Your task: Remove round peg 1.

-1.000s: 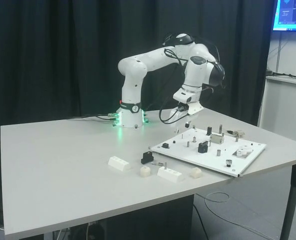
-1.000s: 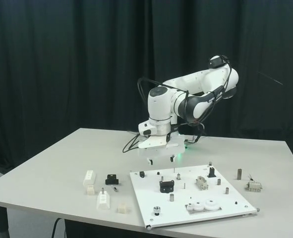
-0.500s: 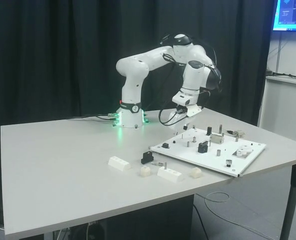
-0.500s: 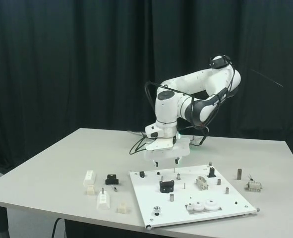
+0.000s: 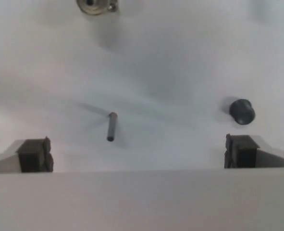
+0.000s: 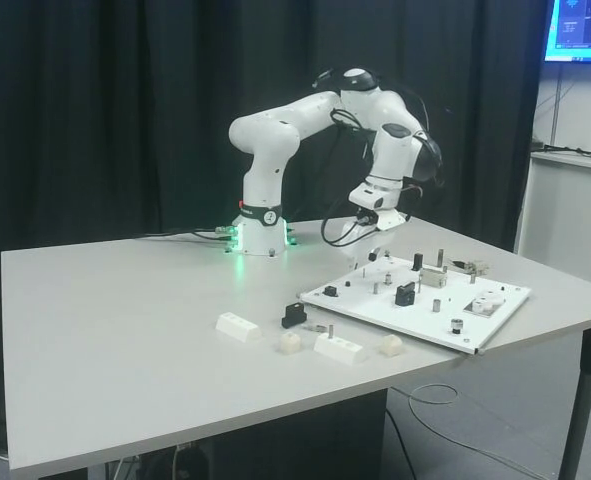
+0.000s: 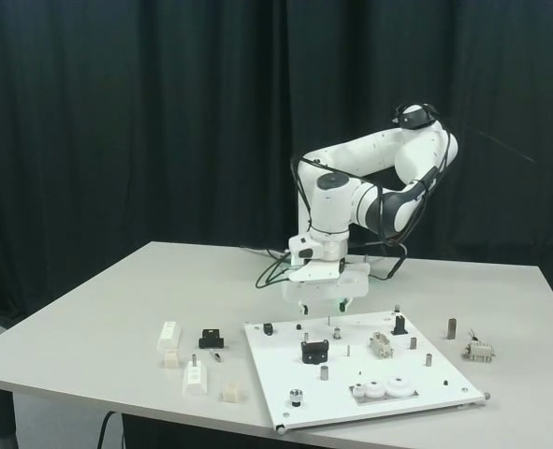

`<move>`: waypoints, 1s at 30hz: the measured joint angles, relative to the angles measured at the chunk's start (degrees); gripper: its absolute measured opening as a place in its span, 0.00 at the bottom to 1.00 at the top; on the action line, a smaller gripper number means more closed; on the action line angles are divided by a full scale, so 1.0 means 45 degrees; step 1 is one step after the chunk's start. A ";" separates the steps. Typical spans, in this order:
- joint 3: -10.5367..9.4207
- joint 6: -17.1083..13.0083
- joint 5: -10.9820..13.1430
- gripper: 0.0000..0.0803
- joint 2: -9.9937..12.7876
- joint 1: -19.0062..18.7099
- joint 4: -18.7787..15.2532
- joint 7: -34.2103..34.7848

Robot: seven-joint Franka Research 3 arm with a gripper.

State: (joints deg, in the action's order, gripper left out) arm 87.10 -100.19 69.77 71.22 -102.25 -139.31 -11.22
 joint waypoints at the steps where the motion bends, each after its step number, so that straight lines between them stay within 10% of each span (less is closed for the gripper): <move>1: -0.0030 -0.0015 0.0001 1.00 0.0000 -0.0016 0.0000 0.0036; 30: -0.0941 -0.0830 0.0416 1.00 -0.0009 0.0010 -0.0177 0.0247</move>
